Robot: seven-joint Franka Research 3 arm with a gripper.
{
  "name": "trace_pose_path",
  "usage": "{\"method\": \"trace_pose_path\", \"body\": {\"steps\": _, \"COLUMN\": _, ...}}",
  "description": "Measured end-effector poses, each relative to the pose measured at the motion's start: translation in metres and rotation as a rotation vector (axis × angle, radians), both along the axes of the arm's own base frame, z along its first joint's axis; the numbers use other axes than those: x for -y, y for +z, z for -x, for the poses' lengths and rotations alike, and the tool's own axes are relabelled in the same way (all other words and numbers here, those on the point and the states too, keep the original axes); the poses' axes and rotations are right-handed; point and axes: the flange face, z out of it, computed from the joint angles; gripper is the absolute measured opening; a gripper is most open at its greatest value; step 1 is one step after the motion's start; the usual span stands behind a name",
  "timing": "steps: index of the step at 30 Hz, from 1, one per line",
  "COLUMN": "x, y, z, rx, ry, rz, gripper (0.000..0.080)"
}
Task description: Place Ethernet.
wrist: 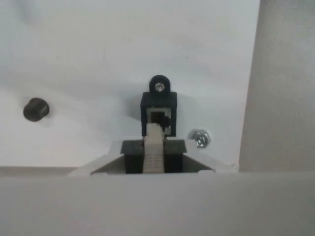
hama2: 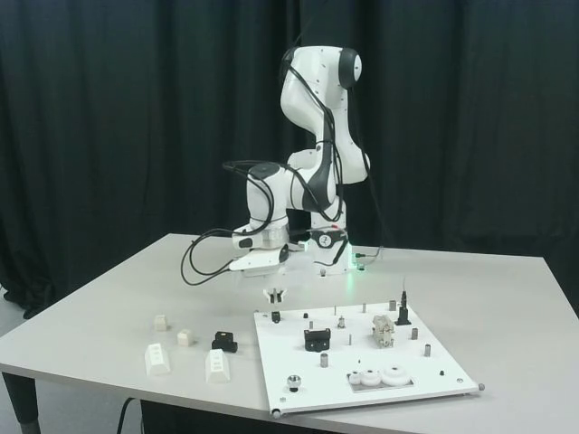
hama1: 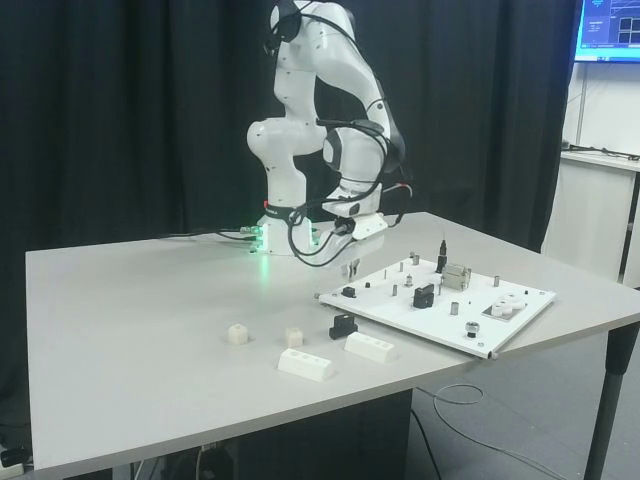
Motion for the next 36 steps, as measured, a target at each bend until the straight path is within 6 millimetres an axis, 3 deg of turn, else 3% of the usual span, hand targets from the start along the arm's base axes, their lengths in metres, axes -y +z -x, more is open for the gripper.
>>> {"method": "trace_pose_path", "body": {"steps": 24, "x": 0.007, "y": 0.006, "z": -0.004, "rx": 0.026, "ry": 0.000, "rz": 0.011, "gripper": 0.0078}}
{"method": "trace_pose_path", "body": {"steps": 36, "x": 0.045, "y": 0.011, "z": -0.021, "rx": 0.118, "ry": 0.019, "rz": 0.082, "gripper": 0.0078}}
